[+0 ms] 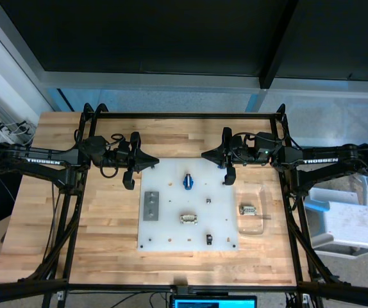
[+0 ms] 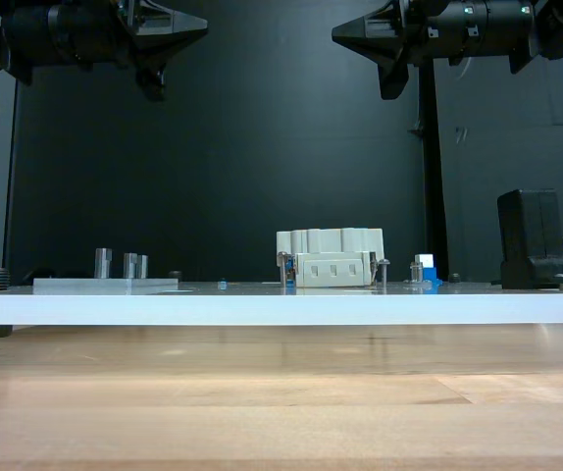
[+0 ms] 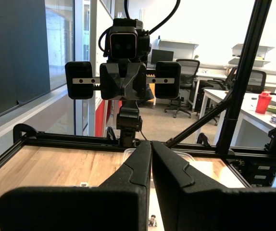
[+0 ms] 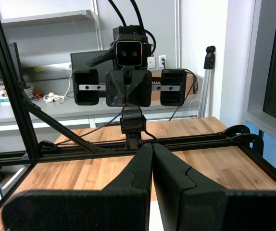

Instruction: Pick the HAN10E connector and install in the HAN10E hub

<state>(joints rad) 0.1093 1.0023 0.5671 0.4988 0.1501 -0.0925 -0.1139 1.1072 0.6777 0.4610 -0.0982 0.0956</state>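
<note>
Two arms up high, fingers closed, empty: left tool (image 3: 151, 147), right tool (image 4: 152, 147). HAN10E connector (image 1: 247, 209) lies R of board (image 1: 171, 237), apart from HAN10E hub (image 1: 188, 219).

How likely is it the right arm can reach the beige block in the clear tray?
Probably yes. The HAN10E connector lies uncovered in the open clear tray on the right arm's side. The right gripper hangs shut above the board; the left gripper is parked opposite, also shut.
</note>
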